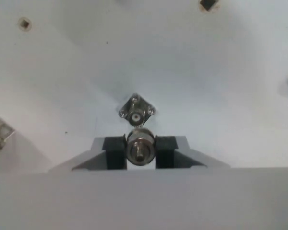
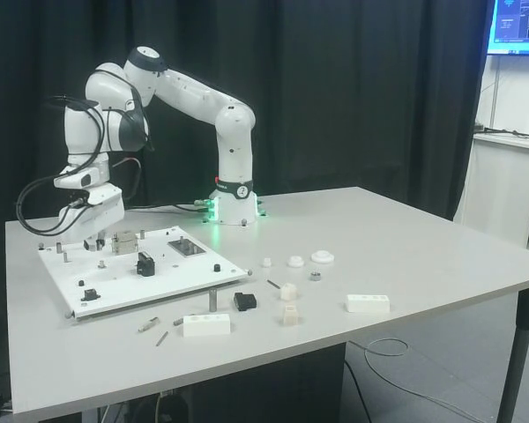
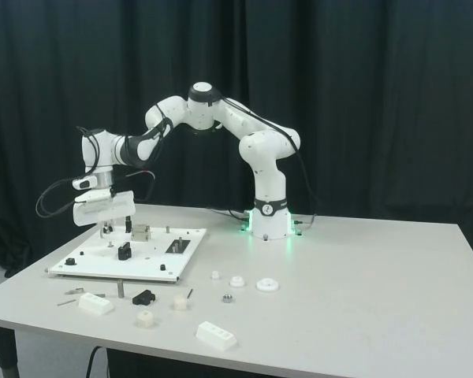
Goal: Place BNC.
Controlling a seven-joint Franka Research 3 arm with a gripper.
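Observation:
In the wrist view my gripper (image 1: 140, 152) is shut on the BNC plug (image 1: 140, 147), a short metal barrel held between the two black pads (image 1: 114, 152). Just beyond the plug, a BNC socket (image 1: 136, 113) with a square four-screw flange sits on the white board (image 1: 206, 96). The plug hangs slightly above the board, close to the socket and nearly in line with it. In the first room view the gripper (image 2: 95, 240) hovers over the far left part of the white board (image 2: 185, 275). The second room view shows the gripper (image 3: 106, 229) over the board (image 3: 94, 266) too.
The board carries a grey metal block (image 2: 123, 242), a black clip (image 2: 145, 263), a dark plate (image 2: 190, 248) and small pegs. In front of it on the grey table lie white blocks (image 2: 205, 325) (image 2: 368, 303), a black part (image 2: 244, 301), white rings (image 2: 322, 257) and loose pins (image 2: 148, 324).

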